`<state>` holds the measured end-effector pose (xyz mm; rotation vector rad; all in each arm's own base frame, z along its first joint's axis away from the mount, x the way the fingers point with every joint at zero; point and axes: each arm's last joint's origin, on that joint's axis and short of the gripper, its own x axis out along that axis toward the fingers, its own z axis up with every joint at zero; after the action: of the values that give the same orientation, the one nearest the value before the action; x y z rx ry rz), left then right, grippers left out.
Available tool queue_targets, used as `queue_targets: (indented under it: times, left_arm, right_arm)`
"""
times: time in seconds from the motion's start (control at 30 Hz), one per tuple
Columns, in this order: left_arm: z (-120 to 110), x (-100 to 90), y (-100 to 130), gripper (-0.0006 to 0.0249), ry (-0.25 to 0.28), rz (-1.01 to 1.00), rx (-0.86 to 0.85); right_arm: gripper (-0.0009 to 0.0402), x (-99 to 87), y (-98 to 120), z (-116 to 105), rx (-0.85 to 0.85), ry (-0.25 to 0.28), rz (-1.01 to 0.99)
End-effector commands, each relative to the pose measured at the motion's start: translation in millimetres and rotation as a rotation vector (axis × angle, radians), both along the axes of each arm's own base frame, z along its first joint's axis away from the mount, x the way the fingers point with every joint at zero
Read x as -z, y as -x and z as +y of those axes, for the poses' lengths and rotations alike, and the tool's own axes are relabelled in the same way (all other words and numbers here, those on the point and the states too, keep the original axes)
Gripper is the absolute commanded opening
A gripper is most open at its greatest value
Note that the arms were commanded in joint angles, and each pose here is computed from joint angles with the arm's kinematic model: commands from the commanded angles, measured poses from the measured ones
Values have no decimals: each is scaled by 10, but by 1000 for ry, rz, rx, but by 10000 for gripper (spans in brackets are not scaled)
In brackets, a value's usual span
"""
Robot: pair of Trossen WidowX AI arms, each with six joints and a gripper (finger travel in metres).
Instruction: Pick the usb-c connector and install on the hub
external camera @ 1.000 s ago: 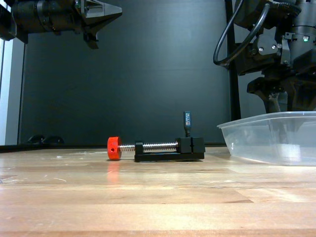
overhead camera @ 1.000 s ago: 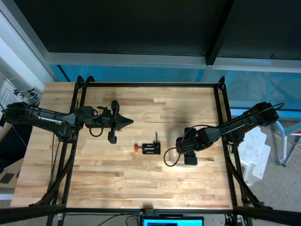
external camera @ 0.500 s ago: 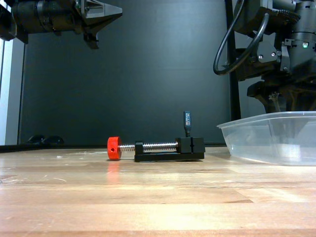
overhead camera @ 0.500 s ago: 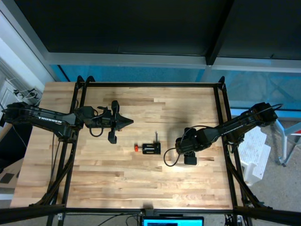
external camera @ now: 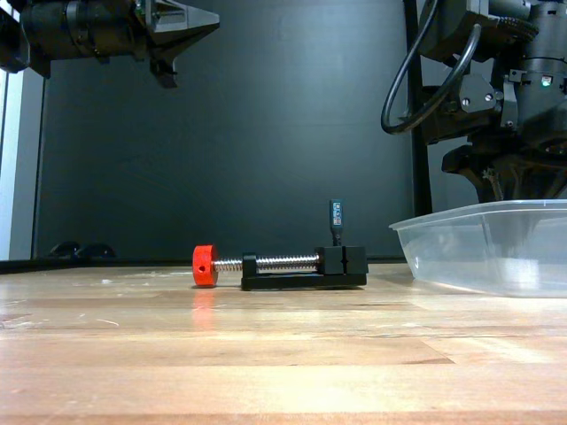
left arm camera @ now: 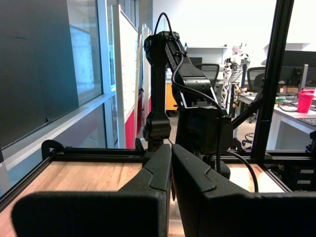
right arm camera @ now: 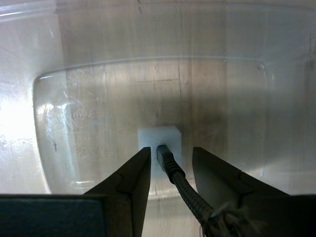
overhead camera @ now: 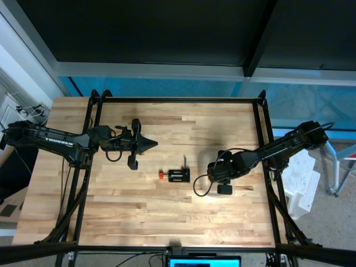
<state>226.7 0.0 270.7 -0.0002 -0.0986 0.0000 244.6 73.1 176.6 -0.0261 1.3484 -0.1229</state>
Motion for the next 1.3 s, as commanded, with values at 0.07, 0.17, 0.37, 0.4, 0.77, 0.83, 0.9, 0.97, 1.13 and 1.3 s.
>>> queue_targets:
  times: [0.07, 0.17, 0.37, 0.4, 0.77, 0.83, 0.9, 0.97, 1.13, 1.3]
  left_arm:
    - [0, 0, 0, 0, 0, 0, 0]
    - [0, 0, 0, 0, 0, 0, 0]
    - [1, 0, 0, 0, 0, 0, 0]
    - [1, 0, 0, 0, 0, 0, 0]
    - [0, 0, 0, 0, 0, 0, 0]
    - [1, 0, 0, 0, 0, 0, 0]
    - [0, 0, 0, 0, 0, 0, 0]
    - [1, 0, 0, 0, 0, 0, 0]
    - [0, 0, 0, 0, 0, 0, 0]
    - [0, 0, 0, 0, 0, 0, 0]
  right_arm:
    - [90, -2, 0, 0, 0, 0, 0]
    - [79, -2, 1, 0, 0, 0, 0]
    - [57, -1, 7, -2, 0, 2, 7]
    - [53, 0, 7, -2, 0, 2, 7]
    - [8, -1, 7, -2, 0, 1, 6]
    - [-1, -1, 7, -2, 0, 1, 7]
    - [1, -1, 7, -2, 0, 1, 7]
    - [3, -1, 7, -2, 0, 1, 7]
    - [0, -2, 8, -1, -1, -3, 8]
    - [0, -5, 9, 0, -2, -7, 7]
